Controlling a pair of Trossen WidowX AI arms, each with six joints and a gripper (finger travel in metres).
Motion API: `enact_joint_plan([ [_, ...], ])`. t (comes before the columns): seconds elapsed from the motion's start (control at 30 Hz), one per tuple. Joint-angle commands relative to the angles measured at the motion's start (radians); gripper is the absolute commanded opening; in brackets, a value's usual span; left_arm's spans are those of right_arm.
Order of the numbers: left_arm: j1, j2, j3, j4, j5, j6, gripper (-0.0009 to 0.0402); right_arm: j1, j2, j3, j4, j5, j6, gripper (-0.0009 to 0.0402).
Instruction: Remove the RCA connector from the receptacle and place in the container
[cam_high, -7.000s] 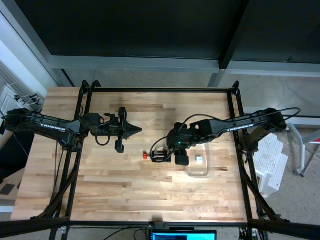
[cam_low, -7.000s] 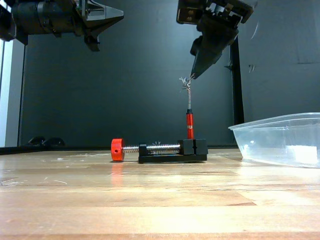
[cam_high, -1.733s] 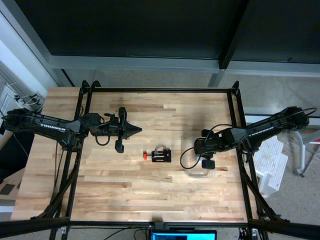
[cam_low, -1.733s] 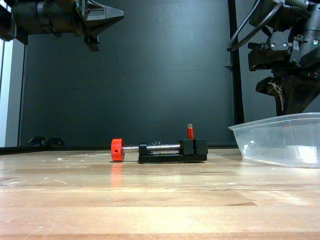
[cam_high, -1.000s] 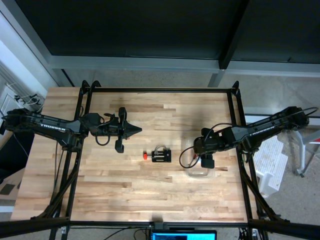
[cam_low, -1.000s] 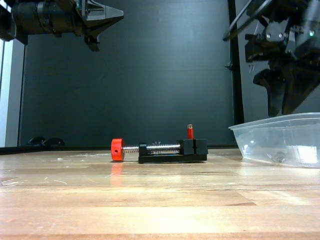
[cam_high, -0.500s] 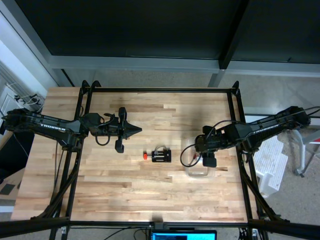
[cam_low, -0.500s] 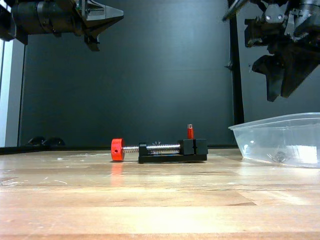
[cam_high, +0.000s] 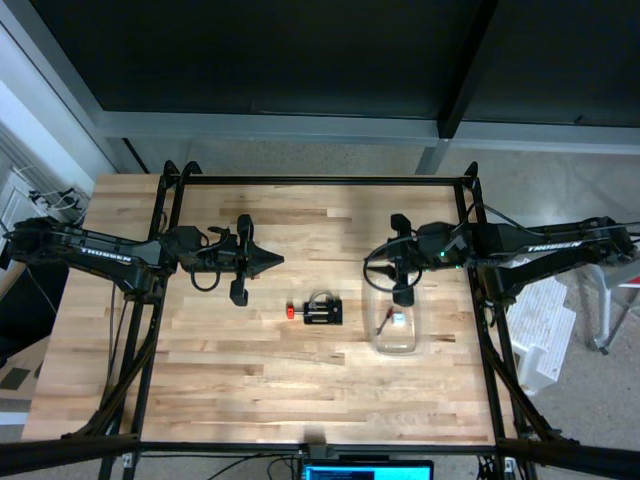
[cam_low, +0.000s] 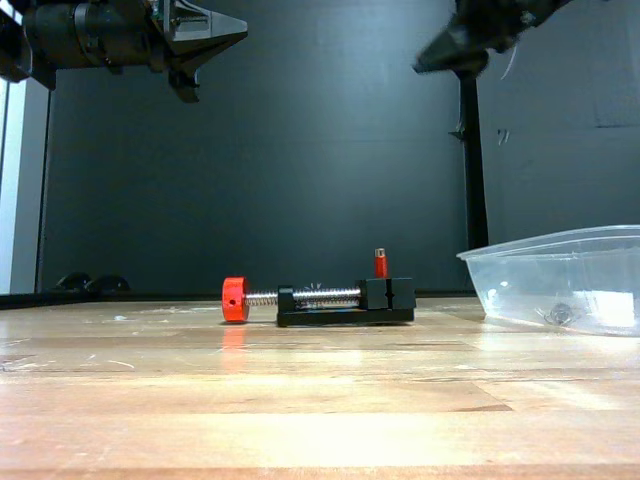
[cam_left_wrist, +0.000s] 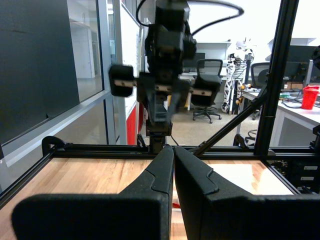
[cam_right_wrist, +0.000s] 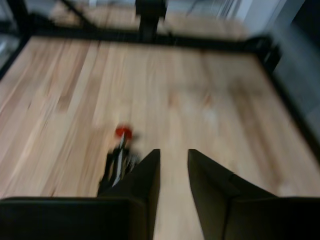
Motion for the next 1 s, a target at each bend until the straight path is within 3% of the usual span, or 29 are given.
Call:
enact_joint_plan([
  [0.03,0.000,0.000,0.000,0.000,0.000,0.000,0.0000,-0.034,0.001,-0.035,0.155,-0.091,-0.027,0.0017],
  [0.07,0.000,0.000,0.000,0.000,0.000,0.000,0.0000,-0.042,0.001,-0.048,0.206,-0.117,-0.032,0.0004],
  [0.13,0.000,0.000,0.000,0.000,0.000,0.000,0.0000,-0.056,0.001,-0.072,0.294,-0.132,-0.033,0.0001],
  [0.4,0.000,0.000,0.000,0.000,0.000,0.000,0.0000,-0.064,0.001,-0.172,0.603,-0.129,-0.028,-0.0001],
  [0.5,0.000,0.000,0.000,0.000,0.000,0.000,0.0000,-0.064,0.001,-0.203,0.687,-0.105,0.000,0.0000],
  [0.63,0.000,0.000,0.000,0.000,0.000,0.000,0.0000,-0.063,0.001,-0.241,0.782,-0.116,0.001,0.0000],
  [1.0,0.000,0.000,0.000,0.000,0.000,0.000,0.0000,-0.063,0.001,-0.307,0.831,-0.116,0.047,0.0000],
])
